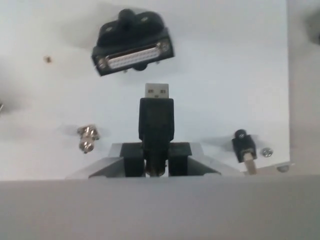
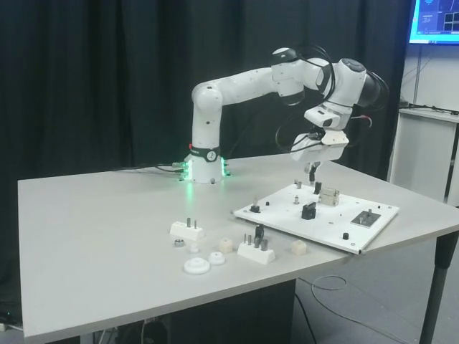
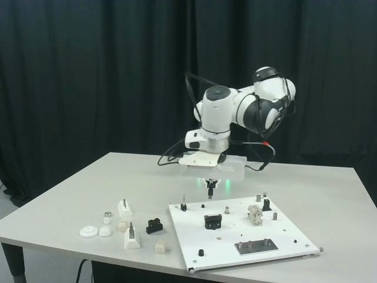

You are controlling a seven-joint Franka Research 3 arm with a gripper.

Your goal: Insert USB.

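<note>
We are seeing the jaws (image 1: 156,167) clamping a black USB plug (image 1: 156,122) between the two black fingers (image 1: 132,159), its metal tip pointing down and away from the wrist toward the white board (image 1: 225,75). The plug is hanging above the board, not touching it.

Working outward in the wrist view, a black wide multi-pin connector (image 1: 133,47) is sitting on the board just past the plug's tip. A small metal fitting (image 1: 87,137) is standing off to one side of the jaws, and a small black socket (image 1: 244,147) with a screw (image 1: 267,151) beside it on the other side.

In the first room view, the jaws (image 2: 313,169) are hovering over the far edge of the board (image 2: 287,215), at about 12 o'clock of its middle. The white arm (image 2: 251,82) is reaching in from its base at about 10 o'clock of the board.

On the grey counter (image 2: 93,222), at about 8 o'clock of the board, loose white blocks (image 2: 186,229) and white gears (image 2: 195,266) are lying well apart from the jaws.
</note>
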